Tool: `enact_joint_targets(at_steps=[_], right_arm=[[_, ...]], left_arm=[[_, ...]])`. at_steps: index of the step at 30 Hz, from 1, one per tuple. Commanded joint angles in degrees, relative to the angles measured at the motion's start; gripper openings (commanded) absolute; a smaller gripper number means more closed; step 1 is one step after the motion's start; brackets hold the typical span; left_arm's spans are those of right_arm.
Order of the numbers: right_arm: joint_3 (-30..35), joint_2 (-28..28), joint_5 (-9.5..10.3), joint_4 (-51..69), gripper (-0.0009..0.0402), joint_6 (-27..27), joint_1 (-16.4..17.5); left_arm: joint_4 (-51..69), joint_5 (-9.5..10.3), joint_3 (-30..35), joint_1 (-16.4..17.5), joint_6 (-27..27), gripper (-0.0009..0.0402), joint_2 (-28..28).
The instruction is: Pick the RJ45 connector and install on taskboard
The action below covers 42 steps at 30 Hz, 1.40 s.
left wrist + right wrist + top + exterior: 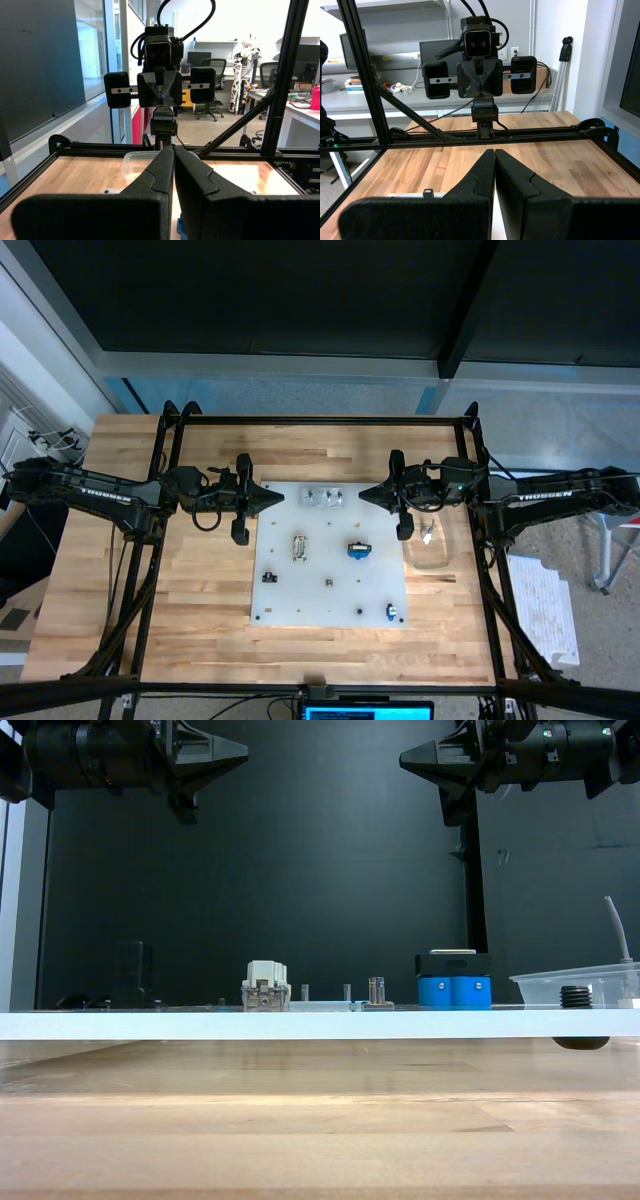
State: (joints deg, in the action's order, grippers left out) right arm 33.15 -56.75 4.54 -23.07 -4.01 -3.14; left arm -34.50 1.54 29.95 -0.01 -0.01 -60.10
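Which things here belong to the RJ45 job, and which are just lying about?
Job: RJ45 connector, lying in the clear tray; taskboard; left gripper and right gripper, both shut, raised above the taskboard's far side.
Lying about: blue block, beige housing and silver block fixed on the board; wooden table.

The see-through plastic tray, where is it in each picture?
High view: the tray lies right of the taskboard, near the right gripper; the left gripper hovers opposite, both shut, above the board's far edge.
Low view: tray at the right edge.
Left wrist view: tray beyond the left gripper's tips.
Right wrist view: not in it.
Landmark: the blue block, left of the tray in high and low views.
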Motion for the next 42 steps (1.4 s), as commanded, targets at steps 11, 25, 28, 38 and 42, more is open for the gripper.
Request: enact_joint_targets(at_steps=[11, 25, 28, 38, 42], right_arm=[[0.0, 0.0, 0.07, 0.1, 0.0, -0.3, 0.0], [7.3, 1.5, -0.61, 22.0, 0.0, 1.3, 0.0], [10.0, 1.6, -1.7, 29.8, 0.0, 1.6, 0.0], [16.8, 2.4, -3.5, 52.1, 0.0, 2.0, 0.0], [18.0, 3.9, -3.5, 58.3, 0.0, 1.8, 0.0]], left_arm=[[0.0, 0.0, 0.0, 0.0, 0.0, 0.0, 0.0], [0.0, 0.0, 0.0, 0.0, 0.0, 0.0, 0.0], [0.0, 0.0, 0.0, 0.0, 0.0, 0.0, 0.0], [0.0, 0.0, 0.0, 0.0, 0.0, 0.0, 0.0], [0.0, 0.0, 0.0, 0.0, 0.0, 0.0, 0.0]])
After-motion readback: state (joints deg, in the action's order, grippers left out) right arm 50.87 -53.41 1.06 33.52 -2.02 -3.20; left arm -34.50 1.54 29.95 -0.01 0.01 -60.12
